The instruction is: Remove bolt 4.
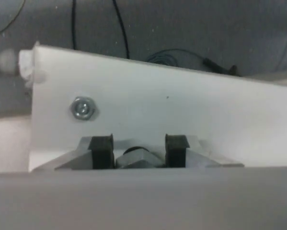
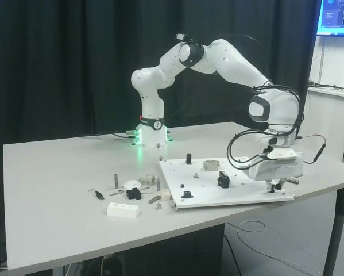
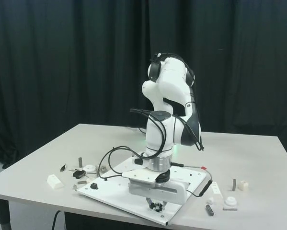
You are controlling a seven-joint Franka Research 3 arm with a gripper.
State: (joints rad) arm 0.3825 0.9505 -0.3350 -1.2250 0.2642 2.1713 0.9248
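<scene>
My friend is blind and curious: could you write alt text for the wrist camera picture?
Two black fingertips of the robot's gripper sit either side of a small grey bolt head at the edge of a white board. Another bolt sits in the board nearby, and black cables lie on the grey table beyond.

The white arm rises from its base, bends at the elbow and reaches down to the near corner of the white board [image 2: 240,198]. The wrist points straight down. The gripper [image 1: 139,152] sits low over the board's edge, its two black fingers [image 1: 101,151] closed around a bolt head [image 1: 135,157].
</scene>
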